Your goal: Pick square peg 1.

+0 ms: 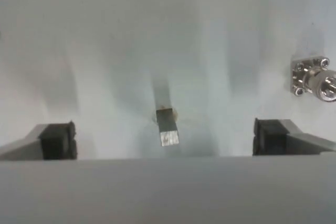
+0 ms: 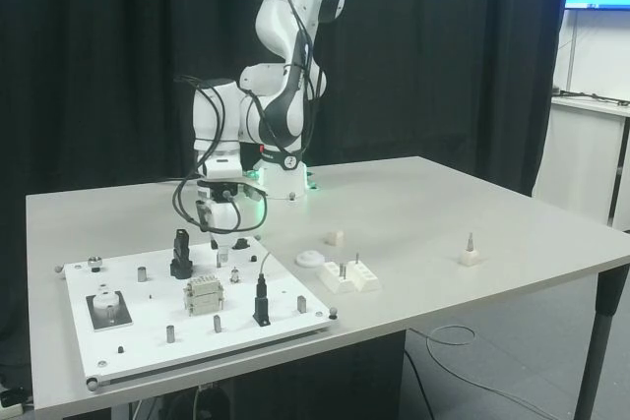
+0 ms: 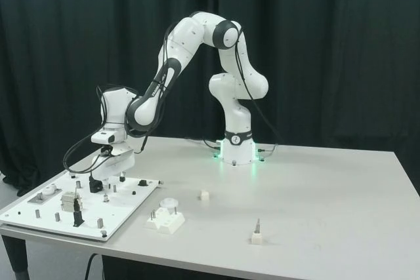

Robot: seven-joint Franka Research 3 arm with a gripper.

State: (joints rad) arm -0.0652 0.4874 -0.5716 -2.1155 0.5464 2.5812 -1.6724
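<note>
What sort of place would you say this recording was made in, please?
Probably a robotics lab: a white arm bolted to a grey table, black curtains behind it, and a white board of test fittings. The open pincer hovers over a square peg.

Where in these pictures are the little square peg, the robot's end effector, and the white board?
square peg (image 1: 168, 129): wrist view, its upper side face.
end effector (image 1: 164, 139): wrist view, midway between its two black fingertips.
white board (image 2: 285, 327): first room view, bare front corner.
</note>
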